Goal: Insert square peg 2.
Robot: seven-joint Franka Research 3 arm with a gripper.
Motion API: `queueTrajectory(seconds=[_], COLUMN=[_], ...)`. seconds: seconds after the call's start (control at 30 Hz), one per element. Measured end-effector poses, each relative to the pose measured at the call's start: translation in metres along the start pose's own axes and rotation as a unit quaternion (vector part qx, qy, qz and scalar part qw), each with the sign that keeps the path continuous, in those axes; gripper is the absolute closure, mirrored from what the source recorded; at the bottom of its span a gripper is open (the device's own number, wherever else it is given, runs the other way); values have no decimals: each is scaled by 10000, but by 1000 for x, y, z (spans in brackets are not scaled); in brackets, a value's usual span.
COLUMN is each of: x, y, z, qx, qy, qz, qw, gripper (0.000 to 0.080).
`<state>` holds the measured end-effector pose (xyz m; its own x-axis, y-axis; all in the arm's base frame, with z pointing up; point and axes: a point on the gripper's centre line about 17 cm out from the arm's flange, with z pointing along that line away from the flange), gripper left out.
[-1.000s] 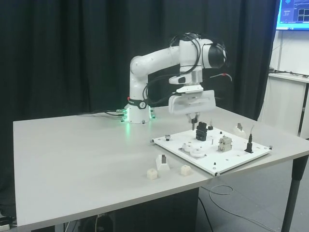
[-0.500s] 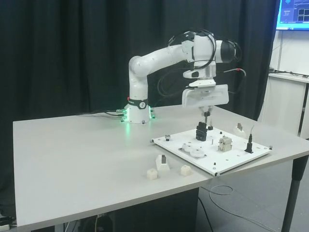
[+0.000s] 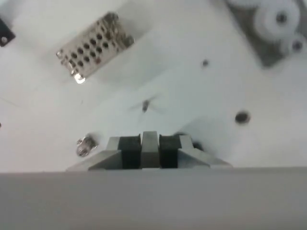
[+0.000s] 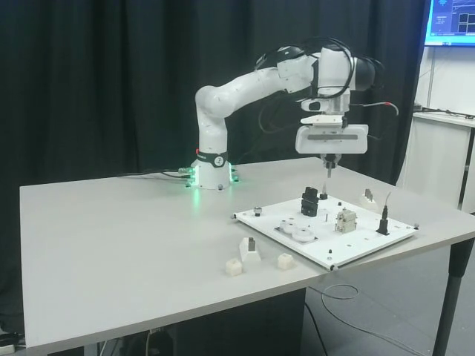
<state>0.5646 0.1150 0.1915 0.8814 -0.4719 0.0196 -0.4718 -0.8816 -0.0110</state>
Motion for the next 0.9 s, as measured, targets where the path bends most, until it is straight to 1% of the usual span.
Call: queueTrajectory(seconds=[0.1,0.2,0.37,0.47,0.6,0.77,0.9], x=[-12,-23,-39,-47,-54,-58,-63], y=[-6,-13,-21,-25,-27,-27,-23], z=[-1,-1,-1,-1,0,2,4], qx=[-116,-213,-351,-403,-478,-558,-644], qy=[-3,3,38,65,130,261,341], qz=[370,737,1260,1585,2041,2693,3031], qw=[9992,9971,9914,9865,9777,9611,9502], gripper=[727,727,727,727,727,727,727])
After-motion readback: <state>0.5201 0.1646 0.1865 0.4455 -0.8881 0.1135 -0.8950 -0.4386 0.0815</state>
